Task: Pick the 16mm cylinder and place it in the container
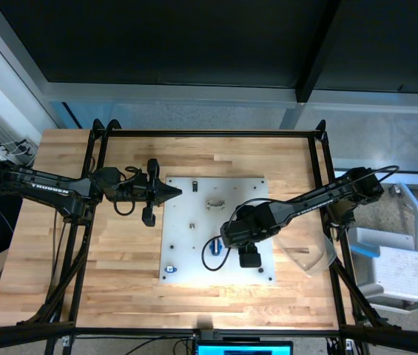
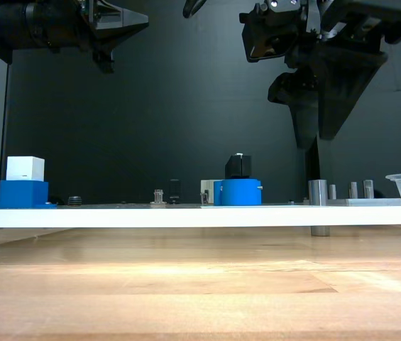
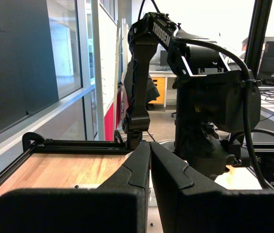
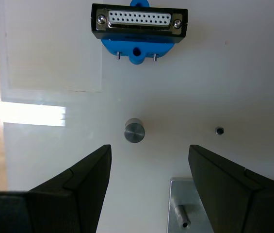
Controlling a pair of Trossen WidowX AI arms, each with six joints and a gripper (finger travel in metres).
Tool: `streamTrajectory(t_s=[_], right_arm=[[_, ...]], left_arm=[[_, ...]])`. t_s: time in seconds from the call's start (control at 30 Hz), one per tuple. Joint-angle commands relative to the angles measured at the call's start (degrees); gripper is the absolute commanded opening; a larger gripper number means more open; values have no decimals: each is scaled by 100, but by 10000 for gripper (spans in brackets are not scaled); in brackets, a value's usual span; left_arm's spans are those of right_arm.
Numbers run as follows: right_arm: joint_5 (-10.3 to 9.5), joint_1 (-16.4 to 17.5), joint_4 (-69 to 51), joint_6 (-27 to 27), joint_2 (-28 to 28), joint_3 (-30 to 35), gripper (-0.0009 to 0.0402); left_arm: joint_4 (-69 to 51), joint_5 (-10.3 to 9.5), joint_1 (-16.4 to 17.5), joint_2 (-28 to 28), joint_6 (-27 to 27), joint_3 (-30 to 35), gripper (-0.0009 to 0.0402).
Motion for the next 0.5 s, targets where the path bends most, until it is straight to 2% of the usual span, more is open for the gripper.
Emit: streamTrajectory(t_s=[0.03, 0.5], right_arm=[[68, 26, 33, 0, 66, 13, 222], [63, 109, 208, 7, 507, 13, 222]], left_arm=[[0, 0, 0, 2, 0, 0, 0], [2, 0, 2, 2, 0, 0, 0]])
